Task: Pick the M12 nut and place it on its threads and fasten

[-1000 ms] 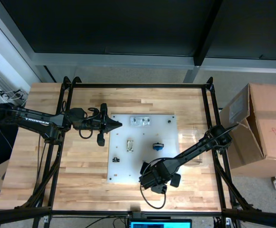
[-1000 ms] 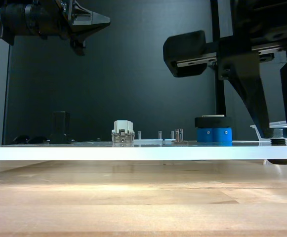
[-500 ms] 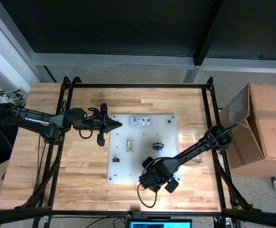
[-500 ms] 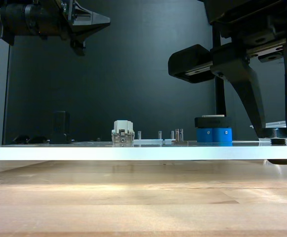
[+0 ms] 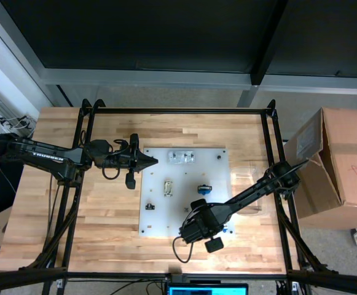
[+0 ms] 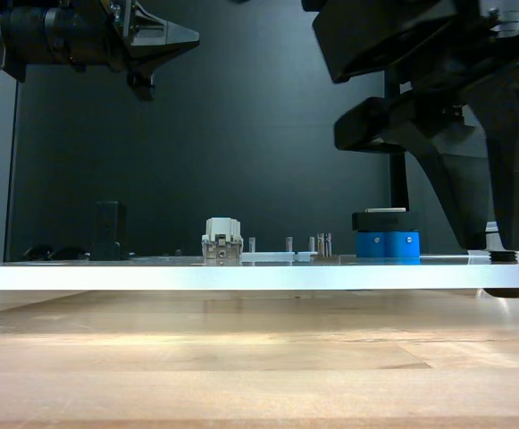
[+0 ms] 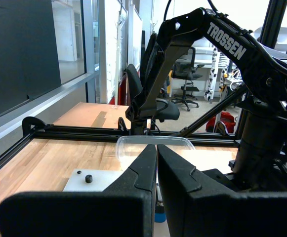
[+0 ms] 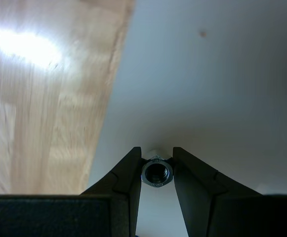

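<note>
The silver M12 nut (image 8: 157, 173) sits end-on between the fingers of my right gripper (image 8: 156, 157), which is shut on it just above the white board (image 8: 222, 74). In the low view the right gripper (image 6: 500, 248) reaches down to board level at the stud's place near the board's near right edge. Only a dark sliver of the stud (image 6: 503, 257) shows under the fingertips, so I cannot tell whether the nut is on its stud. From above, the right gripper (image 5: 204, 225) covers that spot. My left gripper (image 5: 152, 161) hovers shut at the board's far left edge, holding nothing.
A clear tray (image 5: 249, 175) lies right of the board (image 5: 166, 215). A blue part (image 6: 386, 243) and a white connector (image 6: 221, 241) stand mid-board. A cardboard box (image 5: 341, 166) sits beyond the table's right edge. The black frame rails ring the table.
The right wrist has turned about its axis with the nut held, its side block swinging toward the near edge, and the fingertips have sunk lower onto the stud's place. The left arm has not moved.
</note>
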Motion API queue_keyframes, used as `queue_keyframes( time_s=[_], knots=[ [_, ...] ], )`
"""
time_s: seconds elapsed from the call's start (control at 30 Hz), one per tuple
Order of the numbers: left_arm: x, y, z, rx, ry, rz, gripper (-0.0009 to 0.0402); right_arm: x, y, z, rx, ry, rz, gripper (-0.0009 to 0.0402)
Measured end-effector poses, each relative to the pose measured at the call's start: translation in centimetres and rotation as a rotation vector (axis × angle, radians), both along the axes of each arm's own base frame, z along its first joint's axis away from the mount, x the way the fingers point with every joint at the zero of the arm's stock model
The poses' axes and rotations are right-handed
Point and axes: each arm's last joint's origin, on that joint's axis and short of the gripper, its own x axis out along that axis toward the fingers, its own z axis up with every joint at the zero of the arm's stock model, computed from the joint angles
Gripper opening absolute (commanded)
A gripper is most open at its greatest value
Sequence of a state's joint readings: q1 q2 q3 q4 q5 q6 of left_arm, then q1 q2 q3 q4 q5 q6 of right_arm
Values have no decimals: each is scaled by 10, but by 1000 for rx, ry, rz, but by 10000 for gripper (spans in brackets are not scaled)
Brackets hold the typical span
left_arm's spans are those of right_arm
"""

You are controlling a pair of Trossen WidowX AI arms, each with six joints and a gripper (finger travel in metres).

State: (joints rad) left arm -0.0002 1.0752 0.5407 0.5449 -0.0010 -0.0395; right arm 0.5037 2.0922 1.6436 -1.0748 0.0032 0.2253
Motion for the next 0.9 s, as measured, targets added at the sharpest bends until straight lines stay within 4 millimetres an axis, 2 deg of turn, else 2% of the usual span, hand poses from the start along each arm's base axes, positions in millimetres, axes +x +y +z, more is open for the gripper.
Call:
queue_keyframes(
  time_s=[0.5,0.73,0.9],
  knots=[
    [0,0,0,0,0,0,0,0,-1,1,28,8,-614,9],
    [0,0,0,0,0,0,0,0,-1,1,31,8,-683,14],
    [0,0,0,0,0,0,0,0,-1,1,30,8,-684,55]
  ],
)
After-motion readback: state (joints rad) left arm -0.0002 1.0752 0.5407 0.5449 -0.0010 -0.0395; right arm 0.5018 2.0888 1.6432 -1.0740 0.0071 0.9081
